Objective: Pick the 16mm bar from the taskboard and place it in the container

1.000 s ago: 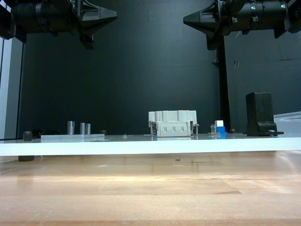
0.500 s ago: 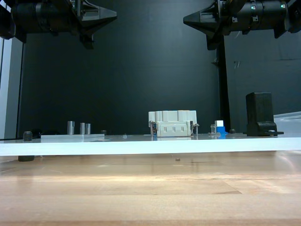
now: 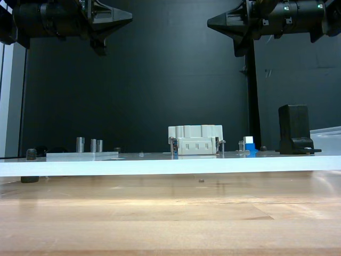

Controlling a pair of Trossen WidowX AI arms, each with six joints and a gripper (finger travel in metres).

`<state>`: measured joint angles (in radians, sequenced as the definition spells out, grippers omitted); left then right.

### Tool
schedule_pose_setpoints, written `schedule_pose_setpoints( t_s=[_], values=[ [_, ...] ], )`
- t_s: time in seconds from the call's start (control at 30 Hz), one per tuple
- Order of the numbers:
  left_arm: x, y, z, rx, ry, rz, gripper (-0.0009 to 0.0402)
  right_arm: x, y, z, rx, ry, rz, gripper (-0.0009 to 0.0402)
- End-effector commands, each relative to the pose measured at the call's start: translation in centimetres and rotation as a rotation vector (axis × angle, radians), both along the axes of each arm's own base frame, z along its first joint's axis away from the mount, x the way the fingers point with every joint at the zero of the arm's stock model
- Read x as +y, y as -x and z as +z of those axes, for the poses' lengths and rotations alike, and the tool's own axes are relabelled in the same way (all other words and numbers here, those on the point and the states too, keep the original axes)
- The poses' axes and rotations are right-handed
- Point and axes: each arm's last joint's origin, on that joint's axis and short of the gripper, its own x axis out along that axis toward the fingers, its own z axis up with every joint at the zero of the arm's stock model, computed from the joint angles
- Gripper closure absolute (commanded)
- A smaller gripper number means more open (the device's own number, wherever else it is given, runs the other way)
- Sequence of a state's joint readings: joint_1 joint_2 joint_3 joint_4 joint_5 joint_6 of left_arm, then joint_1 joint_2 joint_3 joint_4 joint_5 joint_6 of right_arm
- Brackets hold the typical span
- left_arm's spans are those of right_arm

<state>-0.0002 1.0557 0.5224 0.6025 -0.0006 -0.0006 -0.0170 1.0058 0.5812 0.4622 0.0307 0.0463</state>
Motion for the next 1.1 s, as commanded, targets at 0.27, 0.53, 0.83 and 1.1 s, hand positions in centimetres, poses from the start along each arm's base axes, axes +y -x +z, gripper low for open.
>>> schedule_pose_setpoints(
  t_s=[0.27, 0.53, 0.83, 1.1],
  values=[
    [0.0, 0.0, 0.0, -0.001, 0.0, 0.0, 0.0393, 0.1, -0.7, 1.3, 0.269, -0.05, 0.001, 0.0393],
    [0.0, 0.0, 0.0, -0.001, 0.0, 0.0, 0.0393, 0.8, -2.0, 1.1, 0.549, -0.052, 0.018, 0.0393],
    [0.0, 0.0, 0.0, -0.001, 0.0, 0.0, 0.0393, 1.7, -3.8, 0.8, 0.788, -0.038, 0.04, 0.0393],
    [0.0, 0.0, 0.0, -0.001, 0.0, 0.0, 0.0393, 2.7, -5.2, 0.6, 0.958, -0.039, 0.056, 0.0393]
  ],
)
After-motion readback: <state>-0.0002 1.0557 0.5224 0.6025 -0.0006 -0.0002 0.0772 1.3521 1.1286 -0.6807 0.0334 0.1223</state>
